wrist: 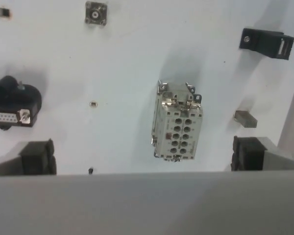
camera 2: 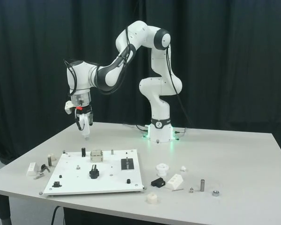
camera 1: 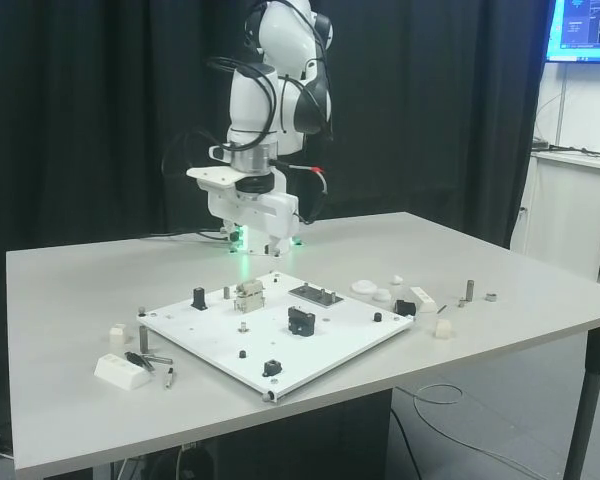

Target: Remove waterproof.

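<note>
The waterproof connector (wrist: 176, 125), a grey block with two rows of pin holes, stands on the white board (wrist: 122, 73). In the room views the waterproof connector (camera 1: 248, 295) (camera 2: 97, 156) is near the far edge of the white board (camera 1: 330, 345) (camera 2: 75, 185). My gripper (wrist: 142, 155) hangs well above it, open, with nothing between its black fingertips (wrist: 36, 156). The room views show the gripper (camera 1: 248, 245) (camera 2: 85, 132) pointing down over the board's far side, apart from the connector.
The board also carries a black multi-pin plug (wrist: 12, 103), a round socket (wrist: 96, 13), a black clip (wrist: 267, 42) and a small grey block (wrist: 245, 118). Loose white parts (camera 1: 380, 292) (camera 2: 174, 180) lie beside the board, and a white block (camera 1: 120, 370) lies on its other side.
</note>
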Controlling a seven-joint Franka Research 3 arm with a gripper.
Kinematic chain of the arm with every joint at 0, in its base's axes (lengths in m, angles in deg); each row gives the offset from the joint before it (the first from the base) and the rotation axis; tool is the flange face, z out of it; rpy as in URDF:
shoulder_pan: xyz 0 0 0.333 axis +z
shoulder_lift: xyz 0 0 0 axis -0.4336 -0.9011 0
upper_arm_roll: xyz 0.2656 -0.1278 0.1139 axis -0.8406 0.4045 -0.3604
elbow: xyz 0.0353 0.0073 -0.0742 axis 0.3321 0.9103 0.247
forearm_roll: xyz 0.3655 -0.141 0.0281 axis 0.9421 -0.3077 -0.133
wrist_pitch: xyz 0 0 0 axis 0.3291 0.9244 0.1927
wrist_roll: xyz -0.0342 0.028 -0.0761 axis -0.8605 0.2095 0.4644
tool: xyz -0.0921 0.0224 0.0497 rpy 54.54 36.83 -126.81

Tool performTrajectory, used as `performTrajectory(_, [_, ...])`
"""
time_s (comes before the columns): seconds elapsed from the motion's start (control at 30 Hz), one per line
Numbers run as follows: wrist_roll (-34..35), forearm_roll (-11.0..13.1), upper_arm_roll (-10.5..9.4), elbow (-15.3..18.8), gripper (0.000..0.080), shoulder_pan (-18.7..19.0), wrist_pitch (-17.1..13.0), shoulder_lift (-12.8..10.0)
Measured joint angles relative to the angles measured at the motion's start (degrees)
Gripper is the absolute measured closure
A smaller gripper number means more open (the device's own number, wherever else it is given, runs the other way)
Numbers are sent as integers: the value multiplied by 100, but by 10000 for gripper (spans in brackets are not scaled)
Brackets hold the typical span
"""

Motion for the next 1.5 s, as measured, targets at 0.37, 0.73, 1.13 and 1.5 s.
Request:
performTrajectory(0.37, [0,19,-8,0,3,-1,-3,0])
performTrajectory(0.73, [-102,35,-8,0,3,-3,-5,10])
performTrajectory(1.13, [-268,109,-11,0,3,-2,-6,80])
performTrajectory(1.5, [-326,182,13,84,3,-5,-6,183])
